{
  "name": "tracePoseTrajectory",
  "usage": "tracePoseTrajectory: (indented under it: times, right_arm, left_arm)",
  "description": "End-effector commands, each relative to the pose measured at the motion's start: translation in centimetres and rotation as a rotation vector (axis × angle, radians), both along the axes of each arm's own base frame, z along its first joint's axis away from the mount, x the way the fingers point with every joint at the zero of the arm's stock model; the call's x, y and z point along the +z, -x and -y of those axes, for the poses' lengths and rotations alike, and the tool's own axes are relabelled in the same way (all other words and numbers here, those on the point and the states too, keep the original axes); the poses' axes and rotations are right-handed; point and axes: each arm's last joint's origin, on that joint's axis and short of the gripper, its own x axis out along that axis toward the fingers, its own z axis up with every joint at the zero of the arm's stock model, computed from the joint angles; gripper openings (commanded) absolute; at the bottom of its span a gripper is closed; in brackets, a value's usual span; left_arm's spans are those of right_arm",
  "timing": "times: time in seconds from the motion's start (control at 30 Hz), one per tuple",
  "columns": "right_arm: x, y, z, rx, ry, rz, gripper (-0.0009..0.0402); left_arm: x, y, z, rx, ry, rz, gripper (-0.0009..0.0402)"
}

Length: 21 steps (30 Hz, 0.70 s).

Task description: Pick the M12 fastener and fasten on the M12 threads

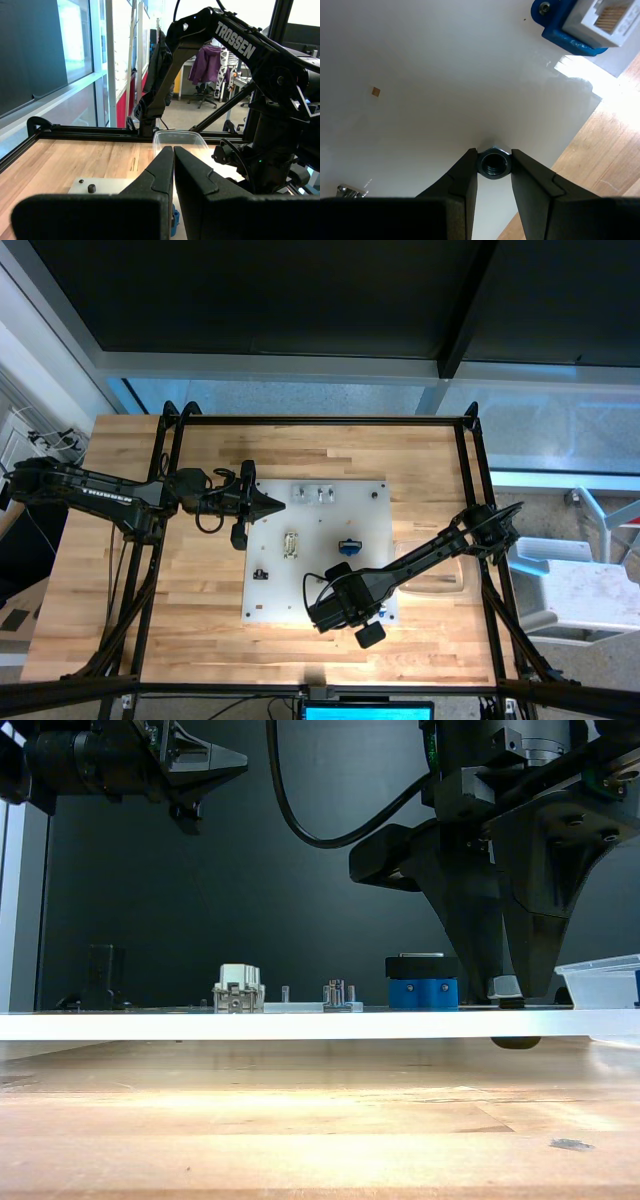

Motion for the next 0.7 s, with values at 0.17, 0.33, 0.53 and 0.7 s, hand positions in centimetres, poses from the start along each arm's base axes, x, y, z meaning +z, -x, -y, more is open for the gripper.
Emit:
tracePoseTrajectory:
  times: [0.17,0.33,0.53,0.7]
  right_arm:
    - [0.01,-0.03,-0.01,0.002,-0.005,0.001,0.0004]
    - [0.01,-0.04,-0.03,0.003,-0.006,0.003,0.0004]
    - [0.00,0.00,0.01,0.002,-0.003,-0.002,0.0004]
    - [0.02,-0.04,0.02,-0.003,-0.006,0.001,0.0010]
  left_arm:
    - [0.00,0.00,0.00,0.000,0.000,0.000,0.0000]
    - [0.00,0.00,-0.01,0.000,0.000,0.000,0.0000]
    - [0.00,0.00,-0.01,0.000,0.000,0.000,0.0000]
    - [0.00,0.00,-0.01,0.000,0.000,0.000,0.0000]
